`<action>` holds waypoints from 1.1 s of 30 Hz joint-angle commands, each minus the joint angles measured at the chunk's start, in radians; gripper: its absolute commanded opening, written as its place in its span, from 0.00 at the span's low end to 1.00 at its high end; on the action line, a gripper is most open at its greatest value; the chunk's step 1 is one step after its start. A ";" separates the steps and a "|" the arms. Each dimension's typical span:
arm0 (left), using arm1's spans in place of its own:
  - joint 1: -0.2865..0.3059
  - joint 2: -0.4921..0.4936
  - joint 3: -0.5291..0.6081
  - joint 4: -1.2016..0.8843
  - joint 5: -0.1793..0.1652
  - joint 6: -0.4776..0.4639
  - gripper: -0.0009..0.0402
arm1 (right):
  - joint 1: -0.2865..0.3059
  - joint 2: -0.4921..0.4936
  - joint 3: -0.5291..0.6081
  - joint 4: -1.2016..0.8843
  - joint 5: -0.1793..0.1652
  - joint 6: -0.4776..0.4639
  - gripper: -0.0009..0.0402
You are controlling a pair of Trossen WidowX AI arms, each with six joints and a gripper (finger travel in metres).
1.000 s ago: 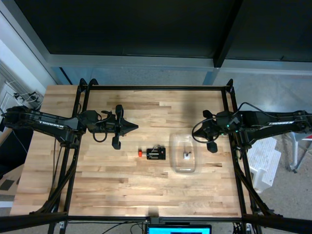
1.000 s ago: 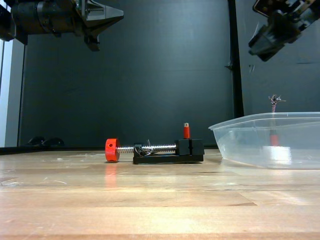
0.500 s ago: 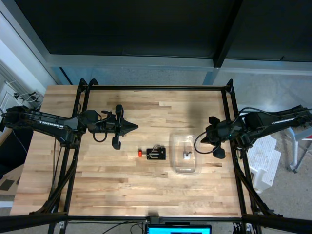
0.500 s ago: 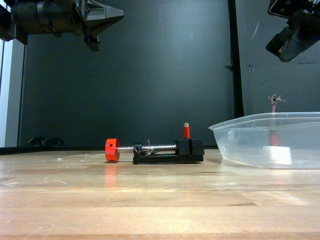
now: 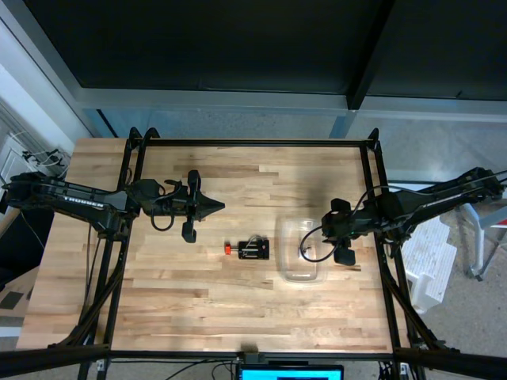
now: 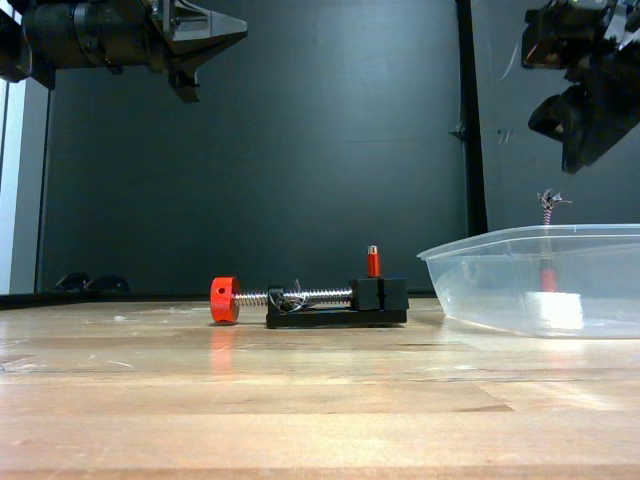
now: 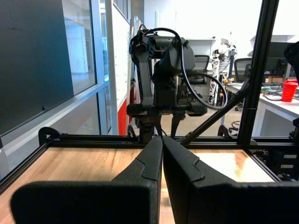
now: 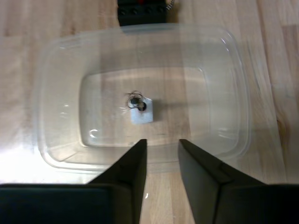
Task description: Pick the RCA connector and install on taskboard
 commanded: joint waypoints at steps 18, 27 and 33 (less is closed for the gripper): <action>0.000 0.000 0.000 0.000 0.000 0.000 0.02 | 0.061 0.155 -0.079 0.241 0.061 0.055 0.37; 0.000 0.000 0.000 0.000 0.000 0.000 0.02 | 0.076 0.220 -0.089 0.305 0.059 0.055 0.37; 0.000 0.000 0.000 0.000 0.000 0.000 0.02 | 0.078 0.266 -0.091 0.344 0.059 0.054 0.37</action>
